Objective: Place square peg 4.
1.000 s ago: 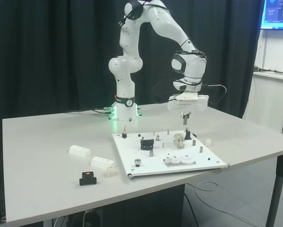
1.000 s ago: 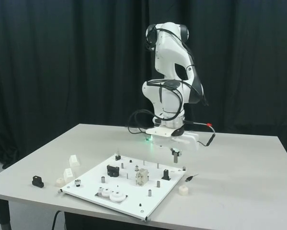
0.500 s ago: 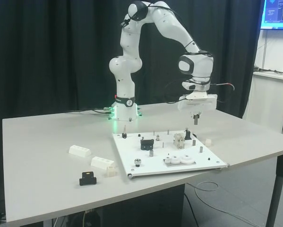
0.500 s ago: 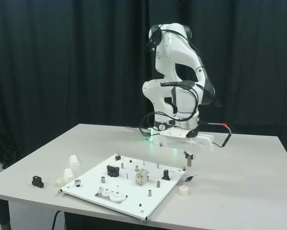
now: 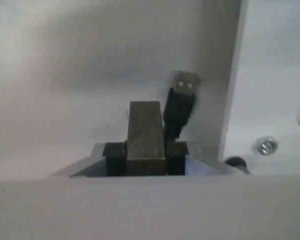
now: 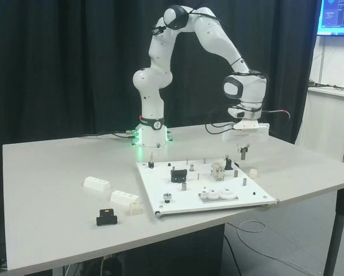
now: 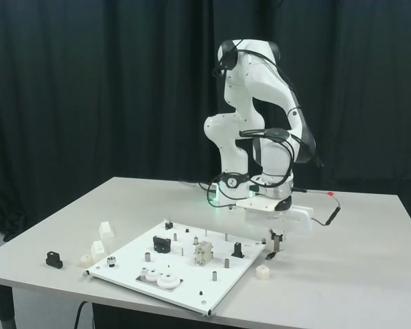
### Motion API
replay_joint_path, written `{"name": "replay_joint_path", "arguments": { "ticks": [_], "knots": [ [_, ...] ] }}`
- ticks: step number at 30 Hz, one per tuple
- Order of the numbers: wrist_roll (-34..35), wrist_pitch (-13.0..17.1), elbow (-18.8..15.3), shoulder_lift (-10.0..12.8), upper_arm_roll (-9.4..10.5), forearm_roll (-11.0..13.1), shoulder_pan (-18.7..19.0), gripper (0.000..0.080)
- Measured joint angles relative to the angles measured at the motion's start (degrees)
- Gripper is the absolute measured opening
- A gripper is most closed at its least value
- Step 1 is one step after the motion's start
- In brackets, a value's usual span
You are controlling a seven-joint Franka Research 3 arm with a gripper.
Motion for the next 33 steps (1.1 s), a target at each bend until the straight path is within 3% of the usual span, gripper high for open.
{"name": "replay_joint_path", "arguments": {
  "ticks": [10,20,21,27,28,32,33],
  "knots": [
    [0.0,-0.6,3.3,4.1,0.27,0.0,0.0,0.0154],
    [0.0,-1.2,5.0,5.8,0.33,0.0,0.0,0.0154],
    [0.0,-1.3,5.1,5.8,0.33,0.0,0.0,0.0332],
    [0.0,-3.2,6.0,5.9,0.33,0.0,-0.3,0.0332],
    [0.0,-3.5,6.2,5.9,0.33,0.0,-0.3,0.0658],
    [0.0,-5.4,7.1,5.9,0.32,0.0,-0.6,0.0658],
    [0.0,-6.0,7.4,5.9,0.31,0.0,-0.6,0.0765]
  ]
}}
